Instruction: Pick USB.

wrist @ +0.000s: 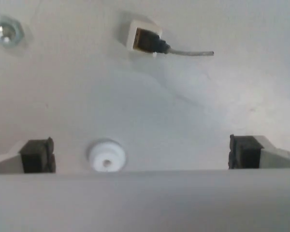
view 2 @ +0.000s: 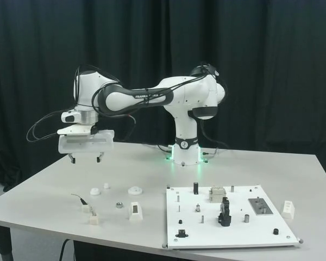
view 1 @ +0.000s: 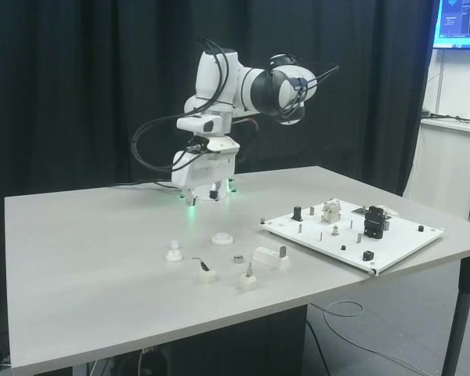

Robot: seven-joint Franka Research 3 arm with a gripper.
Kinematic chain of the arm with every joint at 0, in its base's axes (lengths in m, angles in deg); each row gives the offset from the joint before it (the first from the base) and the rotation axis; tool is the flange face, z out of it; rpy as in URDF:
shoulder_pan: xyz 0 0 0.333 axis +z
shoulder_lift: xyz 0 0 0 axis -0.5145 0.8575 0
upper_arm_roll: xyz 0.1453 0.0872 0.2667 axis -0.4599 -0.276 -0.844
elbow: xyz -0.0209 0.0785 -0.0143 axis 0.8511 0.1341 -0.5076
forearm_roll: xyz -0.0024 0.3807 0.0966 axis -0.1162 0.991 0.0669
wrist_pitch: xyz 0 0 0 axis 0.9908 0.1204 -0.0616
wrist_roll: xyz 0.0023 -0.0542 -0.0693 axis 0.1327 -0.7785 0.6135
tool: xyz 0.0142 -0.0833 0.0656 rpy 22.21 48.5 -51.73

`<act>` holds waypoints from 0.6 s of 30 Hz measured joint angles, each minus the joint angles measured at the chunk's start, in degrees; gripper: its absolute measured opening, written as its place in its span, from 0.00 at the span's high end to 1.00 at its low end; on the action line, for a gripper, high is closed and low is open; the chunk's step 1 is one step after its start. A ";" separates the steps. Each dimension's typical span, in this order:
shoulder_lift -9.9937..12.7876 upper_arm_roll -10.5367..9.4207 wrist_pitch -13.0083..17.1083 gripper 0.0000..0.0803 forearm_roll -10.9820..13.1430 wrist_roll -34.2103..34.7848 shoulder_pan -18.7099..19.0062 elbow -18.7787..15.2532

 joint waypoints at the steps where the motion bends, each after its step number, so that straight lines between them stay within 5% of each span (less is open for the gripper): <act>1: 0.00 -0.03 0.12 0.00 0.00 -1.27 0.00 -0.15; 18: 0.00 -0.86 1.45 0.00 0.07 -27.64 0.09 -1.42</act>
